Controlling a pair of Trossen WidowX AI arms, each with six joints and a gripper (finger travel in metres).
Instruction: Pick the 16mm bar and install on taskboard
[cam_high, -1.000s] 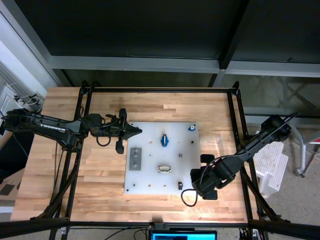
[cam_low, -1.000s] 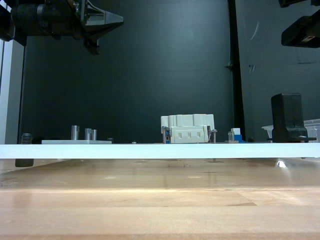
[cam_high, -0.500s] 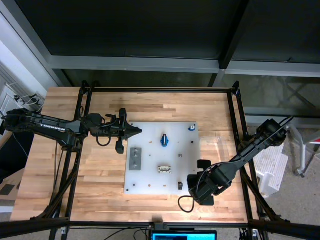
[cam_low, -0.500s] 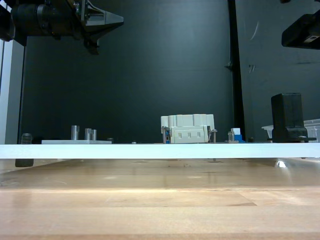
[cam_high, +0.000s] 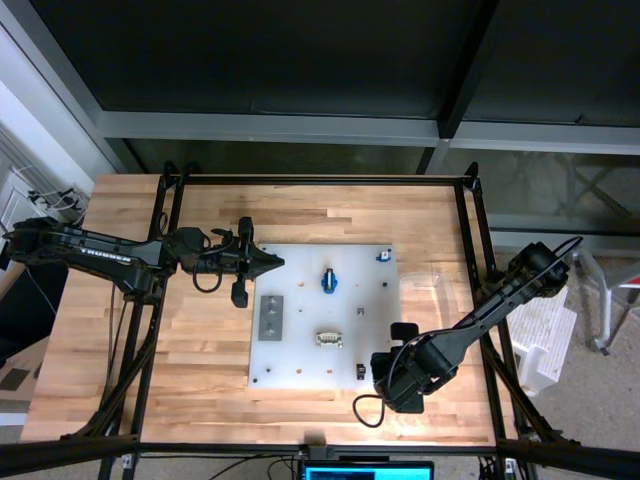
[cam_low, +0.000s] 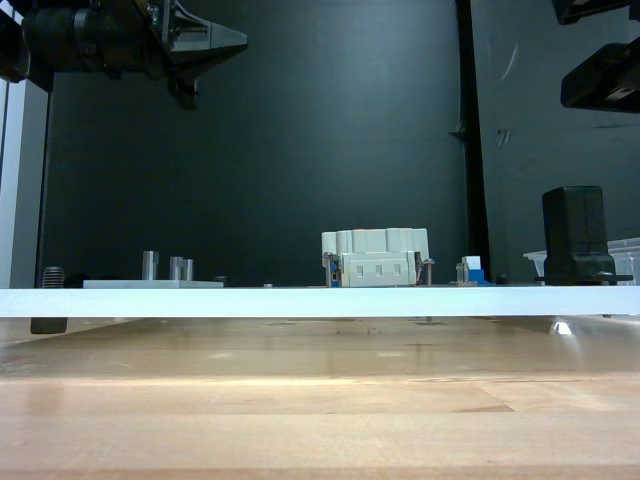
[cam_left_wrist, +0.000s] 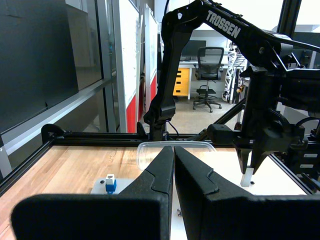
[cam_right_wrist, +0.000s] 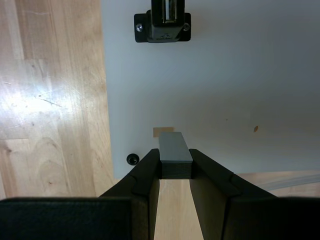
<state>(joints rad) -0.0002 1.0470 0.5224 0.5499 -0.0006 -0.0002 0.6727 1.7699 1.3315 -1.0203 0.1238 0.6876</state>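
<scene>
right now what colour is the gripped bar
Grey bar, clearest in right wrist view; right pincer holds it over the taskboard, left pincer hovers at its far-left corner.

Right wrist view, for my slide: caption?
Right gripper holds the 16mm bar above the taskboard; left gripper, shut, over its left edge.

I see a wood table, a dark wall behind it, and an office chair far back.
</scene>
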